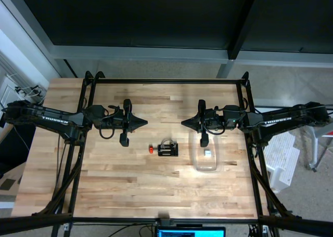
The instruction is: Remove the RCA connector from the receptacle and place in the container
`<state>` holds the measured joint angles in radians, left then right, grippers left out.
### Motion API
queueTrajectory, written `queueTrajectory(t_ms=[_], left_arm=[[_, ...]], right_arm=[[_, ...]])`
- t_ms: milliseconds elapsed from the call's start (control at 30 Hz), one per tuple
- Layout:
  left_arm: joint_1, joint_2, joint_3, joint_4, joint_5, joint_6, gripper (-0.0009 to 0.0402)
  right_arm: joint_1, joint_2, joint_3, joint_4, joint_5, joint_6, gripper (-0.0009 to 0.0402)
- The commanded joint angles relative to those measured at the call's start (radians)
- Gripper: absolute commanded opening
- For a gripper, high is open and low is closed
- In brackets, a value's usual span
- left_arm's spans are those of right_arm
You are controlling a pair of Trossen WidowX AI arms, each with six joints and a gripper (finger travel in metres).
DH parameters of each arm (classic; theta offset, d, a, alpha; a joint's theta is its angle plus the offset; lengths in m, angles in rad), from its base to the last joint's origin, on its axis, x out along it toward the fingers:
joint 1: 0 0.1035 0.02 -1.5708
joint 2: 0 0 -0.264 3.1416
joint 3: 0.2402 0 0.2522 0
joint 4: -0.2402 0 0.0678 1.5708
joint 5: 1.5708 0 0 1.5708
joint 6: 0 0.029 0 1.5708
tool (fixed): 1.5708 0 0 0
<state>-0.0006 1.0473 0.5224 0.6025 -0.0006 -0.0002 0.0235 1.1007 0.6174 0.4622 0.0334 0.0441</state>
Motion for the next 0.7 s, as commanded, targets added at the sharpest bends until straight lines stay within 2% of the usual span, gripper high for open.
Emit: queueTrajectory(t_ms=[33,700], left_arm=[[0.000,0.000,0.000,0.000,0.000,0.000,0.0000],[0.001,0.000,0.000,0.000,0.000,0.000,0.0000]], right_arm=[[0.001,0.000,0.000,0.000,0.000,0.000,0.0000],[0.001,0.001,0.008,0.017,-0.003,0.016,0.0000]])
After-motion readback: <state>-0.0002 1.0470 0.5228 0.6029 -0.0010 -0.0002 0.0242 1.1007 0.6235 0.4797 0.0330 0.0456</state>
